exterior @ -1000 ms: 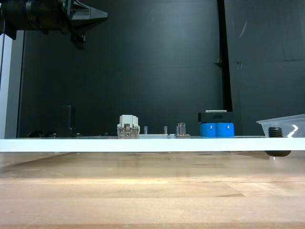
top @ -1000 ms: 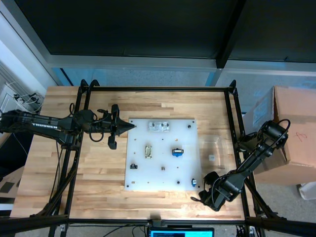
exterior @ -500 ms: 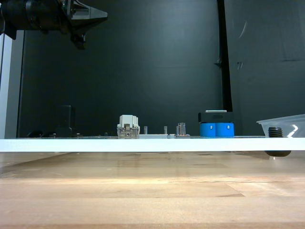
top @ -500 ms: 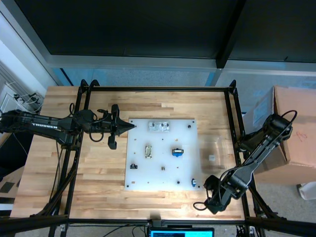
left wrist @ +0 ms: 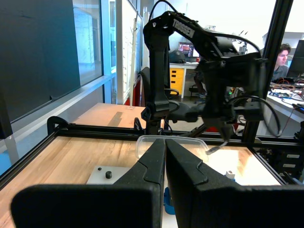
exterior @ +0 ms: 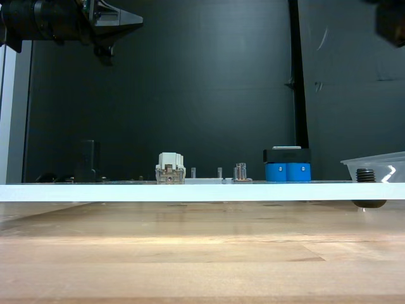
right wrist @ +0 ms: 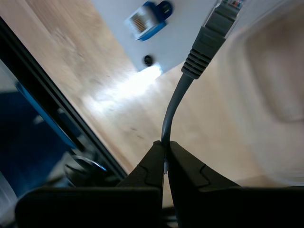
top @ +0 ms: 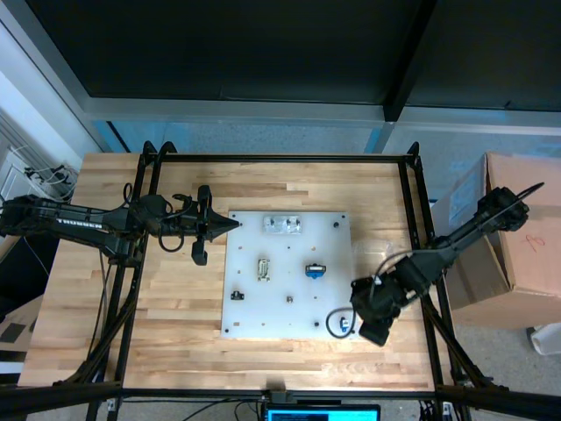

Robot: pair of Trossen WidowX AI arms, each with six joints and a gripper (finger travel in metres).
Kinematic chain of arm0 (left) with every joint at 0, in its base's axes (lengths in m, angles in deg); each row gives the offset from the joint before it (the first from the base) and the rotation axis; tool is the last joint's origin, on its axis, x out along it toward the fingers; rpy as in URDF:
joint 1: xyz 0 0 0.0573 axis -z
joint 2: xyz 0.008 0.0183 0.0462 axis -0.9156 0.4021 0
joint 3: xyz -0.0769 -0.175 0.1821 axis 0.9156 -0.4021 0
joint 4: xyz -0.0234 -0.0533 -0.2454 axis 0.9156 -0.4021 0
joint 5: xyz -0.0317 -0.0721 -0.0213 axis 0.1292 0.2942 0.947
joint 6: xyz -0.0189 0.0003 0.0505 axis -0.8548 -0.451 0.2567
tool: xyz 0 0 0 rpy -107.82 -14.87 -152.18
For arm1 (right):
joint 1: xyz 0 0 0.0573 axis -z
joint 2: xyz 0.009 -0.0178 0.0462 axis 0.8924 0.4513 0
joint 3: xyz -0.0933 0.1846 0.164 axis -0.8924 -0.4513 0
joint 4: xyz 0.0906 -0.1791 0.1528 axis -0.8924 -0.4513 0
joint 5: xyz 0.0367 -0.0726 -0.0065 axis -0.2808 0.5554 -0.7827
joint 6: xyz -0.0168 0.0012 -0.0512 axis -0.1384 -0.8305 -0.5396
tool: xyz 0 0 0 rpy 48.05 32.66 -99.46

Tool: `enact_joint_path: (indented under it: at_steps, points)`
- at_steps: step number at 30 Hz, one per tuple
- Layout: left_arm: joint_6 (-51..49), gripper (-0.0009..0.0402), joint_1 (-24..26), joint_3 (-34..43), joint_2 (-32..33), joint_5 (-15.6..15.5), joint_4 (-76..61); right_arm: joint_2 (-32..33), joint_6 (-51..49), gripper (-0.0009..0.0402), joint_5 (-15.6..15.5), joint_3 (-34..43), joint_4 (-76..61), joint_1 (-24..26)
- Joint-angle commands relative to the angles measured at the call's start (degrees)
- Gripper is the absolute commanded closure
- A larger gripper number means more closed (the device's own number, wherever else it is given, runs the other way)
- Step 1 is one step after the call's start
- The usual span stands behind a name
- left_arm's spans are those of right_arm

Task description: Pick the RJ45 connector and install on the taskboard

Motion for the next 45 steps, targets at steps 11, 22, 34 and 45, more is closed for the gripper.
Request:
enact_joint_path:
  at_steps: [11, 22, 34, 45]
  points:
    - [0.0, 0.0393, 0.0, 0.0, 0.0, 0.0, 0.0, -0.1, -39.1, 0.0393, 1.7, 6.3, -14.7, 19.2]
    - [0.0, 0.0393, 0.0, 0.2, 0.0, 0.0, 0.3, 10.1, -65.2, 0.0393, 7.7, 25.5, -27.8, 26.3]
    - [0.0, 0.0393, 0.0, 0.4, 0.0, 0.1, 0.0, 21.9, -74.0, 0.0394, 1.2, 42.3, -32.5, 31.5]
    - [7.7, 0.0387, 0.0, 0.4, 2.2, 2.9, -1.4, 28.9, -78.2, 0.0393, -1.2, 53.3, -33.0, 34.4]
